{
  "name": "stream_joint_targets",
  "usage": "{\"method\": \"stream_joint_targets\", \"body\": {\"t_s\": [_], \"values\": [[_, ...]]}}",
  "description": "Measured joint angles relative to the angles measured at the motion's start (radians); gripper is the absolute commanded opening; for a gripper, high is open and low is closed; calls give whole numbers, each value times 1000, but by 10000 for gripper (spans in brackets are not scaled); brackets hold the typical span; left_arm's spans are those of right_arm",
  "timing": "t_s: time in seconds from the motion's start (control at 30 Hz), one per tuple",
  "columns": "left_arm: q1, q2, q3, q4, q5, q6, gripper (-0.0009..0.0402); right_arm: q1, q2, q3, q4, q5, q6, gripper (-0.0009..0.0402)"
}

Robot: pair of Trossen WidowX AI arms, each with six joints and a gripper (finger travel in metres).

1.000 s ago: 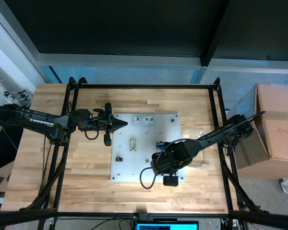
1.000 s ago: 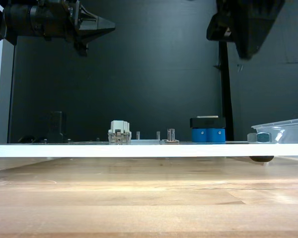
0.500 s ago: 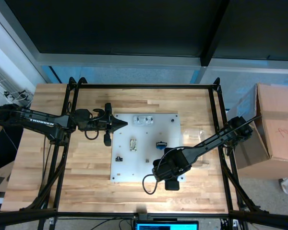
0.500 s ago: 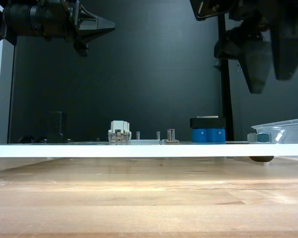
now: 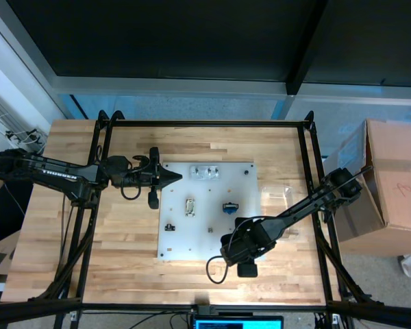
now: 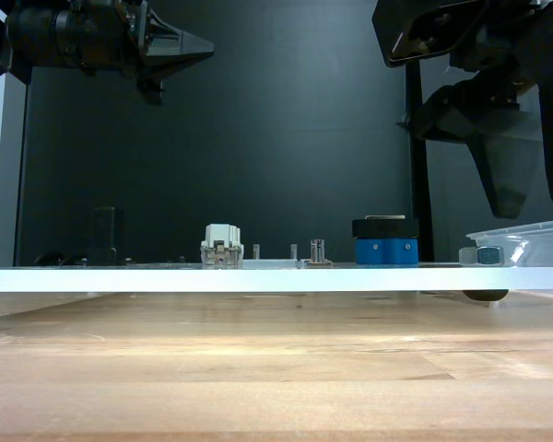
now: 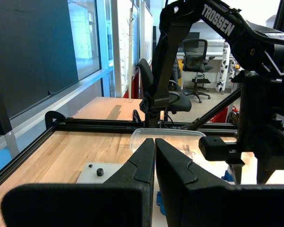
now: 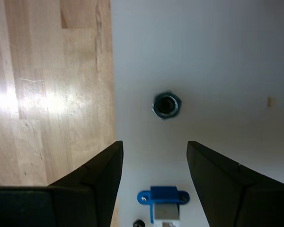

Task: Unfasten the M12 nut and place it in the container

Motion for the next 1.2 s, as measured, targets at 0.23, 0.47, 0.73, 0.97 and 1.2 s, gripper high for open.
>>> {"method": "stream_joint_targets", "body": {"t_s": [0.23, 0.47, 0.73, 0.97, 1.2], "values": [[0, 0, 0, 0, 0, 0, 0, 9, 4, -4, 15, 0, 0, 136], [0, 0, 0, 0, 0, 0, 0, 14, 43, -3, 46, -27, 7, 101], [0, 0, 0, 0, 0, 0, 0, 18, 50, -2, 57, -24, 26, 36], [0, 0, 0, 0, 0, 0, 0, 18, 51, -13, 65, -16, 25, 4], [0, 0, 0, 0, 0, 0, 0, 18, 51, -19, 69, -16, 20, 1]]}}
